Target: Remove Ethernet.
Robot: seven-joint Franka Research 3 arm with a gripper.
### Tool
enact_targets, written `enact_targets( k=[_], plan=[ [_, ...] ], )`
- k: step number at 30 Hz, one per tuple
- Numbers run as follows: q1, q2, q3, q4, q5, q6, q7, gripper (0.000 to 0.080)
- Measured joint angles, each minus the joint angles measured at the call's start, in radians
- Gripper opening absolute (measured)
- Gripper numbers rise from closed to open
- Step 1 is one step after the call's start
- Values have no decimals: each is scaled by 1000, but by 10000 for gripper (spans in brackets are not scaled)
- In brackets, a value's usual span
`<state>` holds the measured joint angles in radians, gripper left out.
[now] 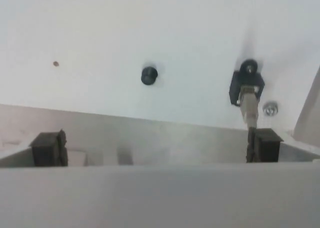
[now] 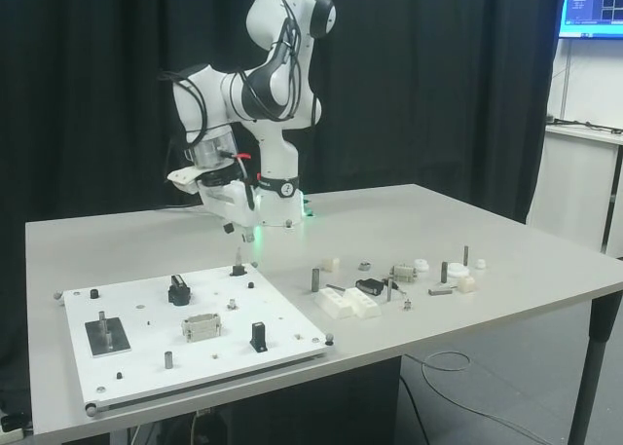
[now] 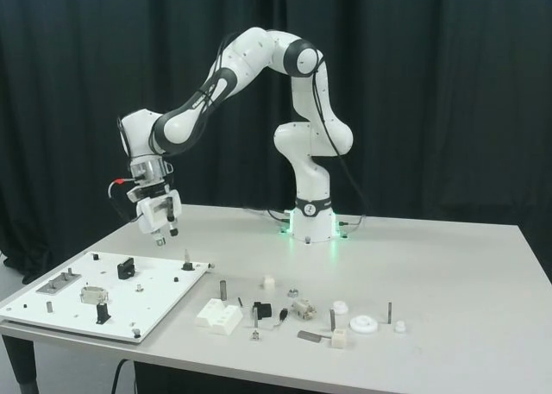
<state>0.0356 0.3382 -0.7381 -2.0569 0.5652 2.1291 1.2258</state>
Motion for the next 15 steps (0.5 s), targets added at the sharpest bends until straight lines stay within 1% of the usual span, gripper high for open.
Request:
enact_targets(
  k=[5,11,15],
  plan=[
    [-2,13,0,-5,14,-18,16,800],
    [-4,23,0,-19,16,-37,16,800],
    [-4,23,0,-36,16,-39,14,800]
  ],
)
